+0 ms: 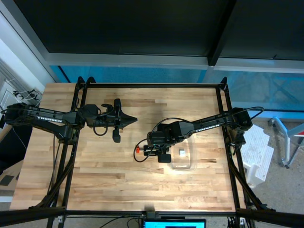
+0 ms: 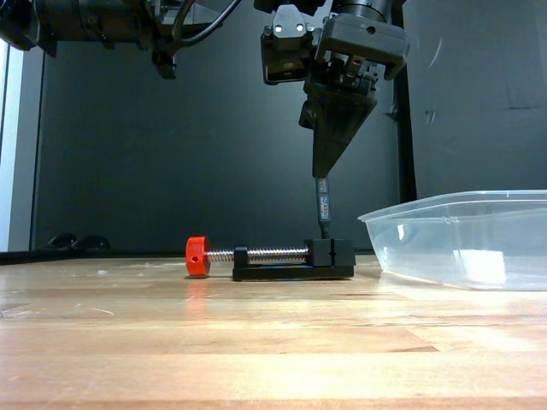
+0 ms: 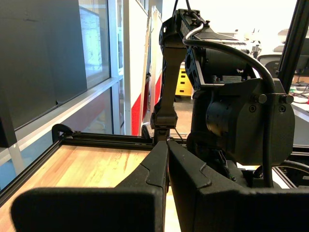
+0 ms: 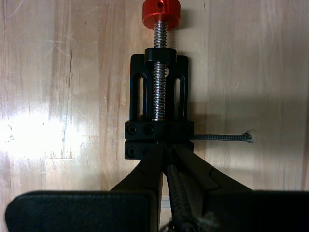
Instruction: Pick the usb-c connector and install on the hub
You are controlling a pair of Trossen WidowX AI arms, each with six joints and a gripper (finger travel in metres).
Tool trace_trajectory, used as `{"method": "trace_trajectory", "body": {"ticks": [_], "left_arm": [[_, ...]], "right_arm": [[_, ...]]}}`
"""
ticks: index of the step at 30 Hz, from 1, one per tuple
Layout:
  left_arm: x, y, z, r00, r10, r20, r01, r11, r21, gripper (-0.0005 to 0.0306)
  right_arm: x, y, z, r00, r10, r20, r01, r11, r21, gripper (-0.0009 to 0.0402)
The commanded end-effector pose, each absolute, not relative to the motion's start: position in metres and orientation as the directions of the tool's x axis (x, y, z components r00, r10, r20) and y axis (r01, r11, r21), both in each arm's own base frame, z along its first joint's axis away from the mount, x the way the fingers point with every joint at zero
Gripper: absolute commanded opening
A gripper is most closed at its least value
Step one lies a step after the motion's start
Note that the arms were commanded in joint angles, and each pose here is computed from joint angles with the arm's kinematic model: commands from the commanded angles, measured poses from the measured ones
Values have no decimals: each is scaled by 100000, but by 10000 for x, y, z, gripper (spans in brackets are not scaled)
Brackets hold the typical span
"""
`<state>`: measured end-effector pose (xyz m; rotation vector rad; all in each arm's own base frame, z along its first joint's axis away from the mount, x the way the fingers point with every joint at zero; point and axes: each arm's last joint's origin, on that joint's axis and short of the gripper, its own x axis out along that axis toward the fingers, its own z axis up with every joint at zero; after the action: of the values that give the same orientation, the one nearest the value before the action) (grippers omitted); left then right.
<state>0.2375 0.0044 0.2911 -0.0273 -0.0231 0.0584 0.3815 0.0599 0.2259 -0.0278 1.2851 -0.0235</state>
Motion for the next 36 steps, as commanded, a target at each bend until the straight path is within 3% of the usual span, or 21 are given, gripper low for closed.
{"method": "trace_trajectory", "body": {"ticks": [1,14,28,36], "left_arm": [[2375,44,2912,99802,5871,2267,-5807,99792,-2792,0],[2375,44,2912,99801,5871,2305,-5806,99792,-2793,0],[2375,44,2912,99801,5871,2305,-5806,99792,-2793,0],[2375,44,2912,99802,5871,2267,-5807,99792,-2792,0]], "right_arm": [[3815,599,2247,27623,-3394,-96049,182,99939,-3479,2],[3787,597,2328,29710,-2993,-95438,-635,99942,-3332,12],[3656,574,2589,34242,-2302,-93926,-335,99966,-2573,173],[3417,534,2801,36840,-1854,-92948,-529,99974,-2203,213]]}}
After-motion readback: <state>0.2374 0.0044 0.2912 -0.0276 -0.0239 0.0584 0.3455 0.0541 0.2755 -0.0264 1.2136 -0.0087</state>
